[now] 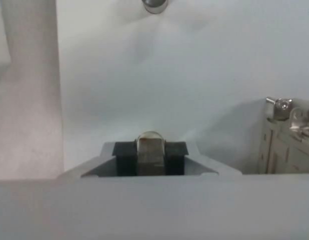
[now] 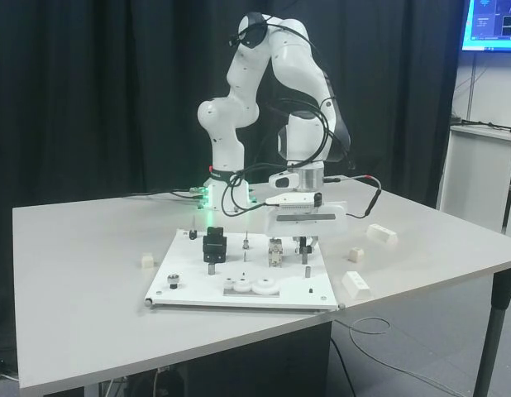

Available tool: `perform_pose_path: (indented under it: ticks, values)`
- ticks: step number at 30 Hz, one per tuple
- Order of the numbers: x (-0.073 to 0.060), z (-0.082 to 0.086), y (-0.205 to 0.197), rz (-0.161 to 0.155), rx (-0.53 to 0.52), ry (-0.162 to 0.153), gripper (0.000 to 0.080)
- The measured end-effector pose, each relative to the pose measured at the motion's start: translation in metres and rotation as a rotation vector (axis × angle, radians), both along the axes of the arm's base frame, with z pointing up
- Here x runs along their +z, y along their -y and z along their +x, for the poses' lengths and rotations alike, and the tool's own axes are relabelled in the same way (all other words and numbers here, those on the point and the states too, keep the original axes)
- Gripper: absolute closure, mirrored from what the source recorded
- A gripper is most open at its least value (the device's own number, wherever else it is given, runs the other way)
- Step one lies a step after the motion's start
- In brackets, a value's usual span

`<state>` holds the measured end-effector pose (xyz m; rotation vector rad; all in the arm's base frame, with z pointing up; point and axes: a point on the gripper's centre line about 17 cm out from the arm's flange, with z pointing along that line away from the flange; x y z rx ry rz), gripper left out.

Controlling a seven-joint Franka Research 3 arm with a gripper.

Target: Insert square peg 3.

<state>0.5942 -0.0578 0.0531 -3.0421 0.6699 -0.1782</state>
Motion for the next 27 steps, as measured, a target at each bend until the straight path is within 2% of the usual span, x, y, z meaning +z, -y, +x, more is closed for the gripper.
perform_pose_path:
  ticks: [11,12,17,18,23,24,27]
  values:
    - [0.002,-0.005,0.000,0.005,0.032,-0.018,0.0691]
    - [0.003,-0.005,0.000,0.006,0.032,-0.019,0.0521]
    - [0.005,-0.006,0.001,0.009,0.032,-0.021,0.0521]
    - [0.006,-0.006,0.001,0.009,0.032,-0.021,0.0220]
    - [0.009,-0.005,-0.002,0.013,0.035,-0.018,0.0220]
    - [0.009,-0.005,-0.002,0.014,0.036,-0.018,0.0041]
    - [0.011,-0.005,-0.003,0.017,0.036,-0.017,0.0041]
